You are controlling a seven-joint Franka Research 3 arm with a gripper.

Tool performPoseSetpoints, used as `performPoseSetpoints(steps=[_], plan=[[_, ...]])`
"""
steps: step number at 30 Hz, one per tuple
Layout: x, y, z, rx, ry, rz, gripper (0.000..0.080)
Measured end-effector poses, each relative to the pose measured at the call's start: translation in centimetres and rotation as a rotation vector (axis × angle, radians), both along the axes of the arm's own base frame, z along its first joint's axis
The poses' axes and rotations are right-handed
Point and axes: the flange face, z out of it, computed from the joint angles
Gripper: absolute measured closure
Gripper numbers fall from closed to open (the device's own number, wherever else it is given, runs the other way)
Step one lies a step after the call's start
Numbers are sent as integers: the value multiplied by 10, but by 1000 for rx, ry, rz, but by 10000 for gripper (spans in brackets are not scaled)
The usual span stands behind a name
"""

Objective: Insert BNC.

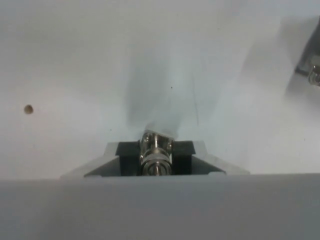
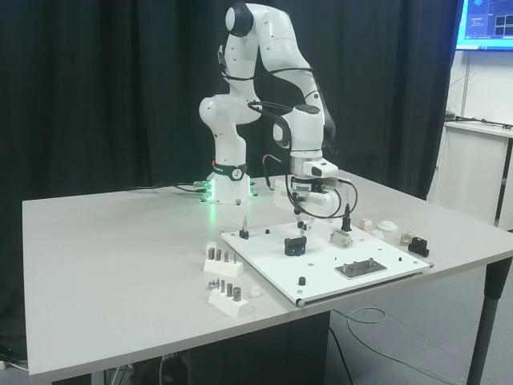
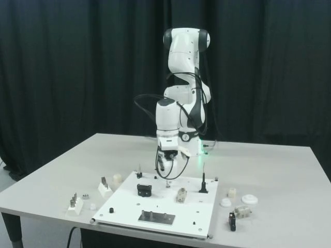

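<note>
While gripping BNC connector (image 1: 156, 155), jaws above white board (image 2: 321, 261)

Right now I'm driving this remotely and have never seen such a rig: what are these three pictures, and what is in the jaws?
The machine is a white robot arm with seven joints, bolted to a grey table. Two pictures come from cameras in the room, each seeing the arm from a different side. The third comes from a camera on the wrist, looking down past the gripper. In it, the black jaws are shut on a metal BNC connector, held just above the white board. On that board stand a black block, a grey plate with pegs and some small posts. Small white holders with metal pieces and other loose parts lie on the table beside the board.
</note>
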Motion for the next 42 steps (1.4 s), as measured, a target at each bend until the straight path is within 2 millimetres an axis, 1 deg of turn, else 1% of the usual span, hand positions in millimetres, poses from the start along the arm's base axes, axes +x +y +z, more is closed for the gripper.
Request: performPoseSetpoints(steps=[21,34,42], plan=[[0,-1,-2,-7,5,172,677],[2,-1,-6,-9,12,181,677],[2,-1,-6,-4,15,129,677]])
